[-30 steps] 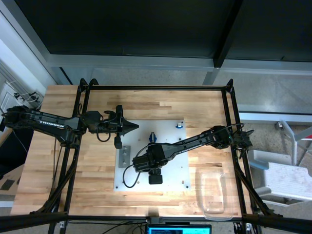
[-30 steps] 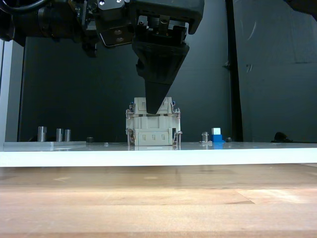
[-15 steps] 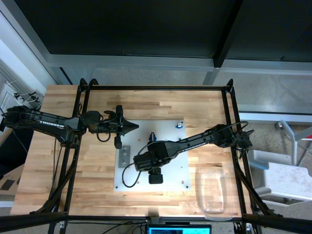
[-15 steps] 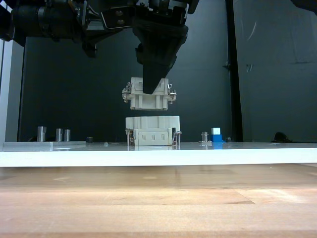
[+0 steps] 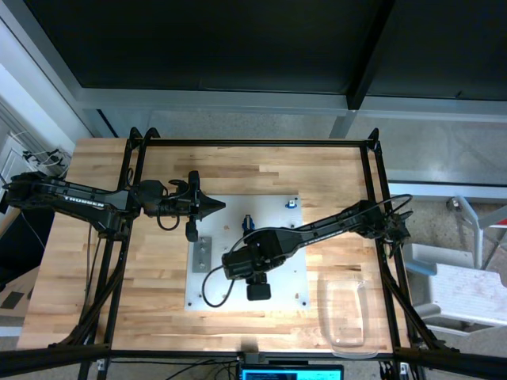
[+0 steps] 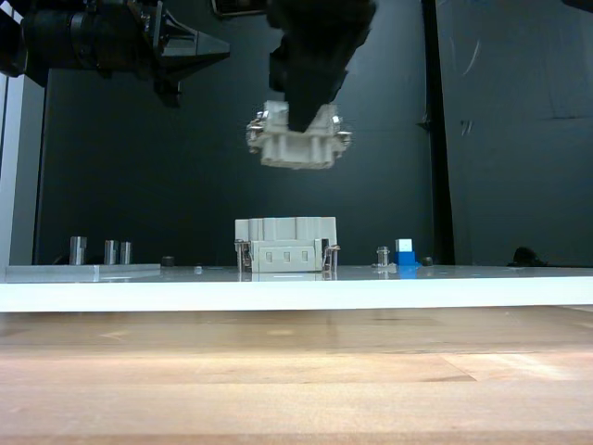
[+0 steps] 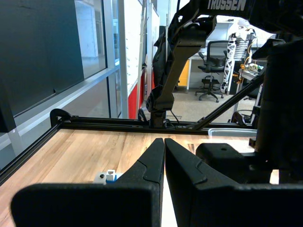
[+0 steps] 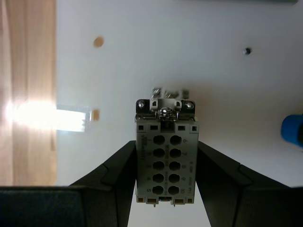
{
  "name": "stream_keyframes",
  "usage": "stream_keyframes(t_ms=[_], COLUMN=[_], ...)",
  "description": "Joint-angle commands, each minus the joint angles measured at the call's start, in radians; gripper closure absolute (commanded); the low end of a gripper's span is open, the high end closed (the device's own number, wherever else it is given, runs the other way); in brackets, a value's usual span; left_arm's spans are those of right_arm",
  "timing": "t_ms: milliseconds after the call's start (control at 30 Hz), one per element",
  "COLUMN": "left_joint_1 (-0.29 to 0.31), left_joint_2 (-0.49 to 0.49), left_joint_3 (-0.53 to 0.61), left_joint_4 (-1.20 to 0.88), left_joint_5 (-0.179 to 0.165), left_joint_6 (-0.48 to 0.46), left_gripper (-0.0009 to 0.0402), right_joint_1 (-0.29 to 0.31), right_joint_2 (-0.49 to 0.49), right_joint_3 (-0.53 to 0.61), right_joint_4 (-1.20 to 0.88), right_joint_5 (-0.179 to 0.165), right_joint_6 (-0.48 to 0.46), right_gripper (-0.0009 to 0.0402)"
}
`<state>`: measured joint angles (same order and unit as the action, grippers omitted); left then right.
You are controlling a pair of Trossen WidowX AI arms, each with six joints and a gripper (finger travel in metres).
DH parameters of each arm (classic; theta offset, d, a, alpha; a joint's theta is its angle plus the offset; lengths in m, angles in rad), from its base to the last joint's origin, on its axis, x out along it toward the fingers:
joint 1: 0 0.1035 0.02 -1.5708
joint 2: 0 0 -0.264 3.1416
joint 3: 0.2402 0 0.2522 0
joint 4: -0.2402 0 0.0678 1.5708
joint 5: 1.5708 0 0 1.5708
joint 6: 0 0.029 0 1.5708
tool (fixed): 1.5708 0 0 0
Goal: Remove the HAN10-E connector and place it in the container
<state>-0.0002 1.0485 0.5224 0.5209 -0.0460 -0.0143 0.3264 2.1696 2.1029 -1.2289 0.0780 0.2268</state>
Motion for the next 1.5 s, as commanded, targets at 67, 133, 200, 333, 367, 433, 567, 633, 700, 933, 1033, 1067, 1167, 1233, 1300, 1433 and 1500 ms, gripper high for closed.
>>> stream_keyframes(t_ms=[67,133,200,333,367,433,567,633,700,933,1033,1067,1167,1233,1300,1433,1500], left_joint_1=[0.000,0.000,0.000,0.000,0.000,0.000,0.000,0.000,0.000,0.000,0.000,0.000,0.000,0.000,0.000,0.000,0.000], left_joint_2=[0.000,0.000,0.000,0.000,0.000,0.000,0.000,0.000,0.000,0.000,0.000,0.000,0.000,0.000,0.000,0.000,0.000], left_joint_3=[0.000,0.000,0.000,0.000,0.000,0.000,0.000,0.000,0.000,0.000,0.000,0.000,0.000,0.000,0.000,0.000,0.000], left_joint_4=[0.000,0.000,0.000,0.000,0.000,0.000,0.000,0.001,0.000,0.000,0.000,0.000,0.000,0.000,0.000,0.000,0.000], left_joint_5=[0.000,0.000,0.000,0.000,0.000,0.000,0.000,0.000,0.000,0.000,0.000,0.000,0.000,0.000,0.000,0.000,0.000], left_joint_6=[0.000,0.000,0.000,0.000,0.000,0.000,0.000,0.000,0.000,0.000,0.000,0.000,0.000,0.000,0.000,0.000,0.000], left_gripper=[0.0393,0.0393,0.0393,0.0393,0.0393,0.0393,0.0393,0.0393,0.0393,0.0393,0.0393,0.0393,0.0393,0.0393,0.0393,0.0393,0.0393], right_joint_1=[0.019,0.025,0.030,0.042,0.045,0.052,0.074,0.085,0.099,0.159,0.187,0.196,0.225,0.246,0.266,0.303,0.318], right_joint_2=[-0.006,-0.010,-0.018,-0.039,-0.046,-0.059,-0.109,-0.146,-0.186,-0.312,-0.358,-0.371,-0.409,-0.429,-0.452,-0.478,-0.490], right_joint_3=[0.000,0.000,0.000,-0.001,-0.001,-0.001,-0.051,-0.105,-0.171,-0.380,-0.454,-0.474,-0.531,-0.562,-0.596,-0.643,-0.667], right_joint_4=[-0.035,-0.052,-0.068,-0.100,-0.106,-0.117,-0.114,-0.094,-0.057,0.039,0.074,0.077,0.088,0.092,0.100,0.112,0.125], right_joint_5=[0.000,0.000,0.000,0.009,0.009,0.008,0.012,0.011,0.011,0.010,0.009,0.010,0.010,0.010,0.010,0.010,0.010], right_joint_6=[0.031,0.048,0.057,0.069,0.077,0.085,0.095,0.111,0.129,0.211,0.252,0.267,0.295,0.319,0.346,0.390,0.409], right_gripper=[0.0381,0.0381,0.0381,0.0381,0.0381,0.0381,0.0381,0.0381,0.0381,0.0381,0.0381,0.0381,0.0381,0.0381,0.0381,0.0381,0.0381])
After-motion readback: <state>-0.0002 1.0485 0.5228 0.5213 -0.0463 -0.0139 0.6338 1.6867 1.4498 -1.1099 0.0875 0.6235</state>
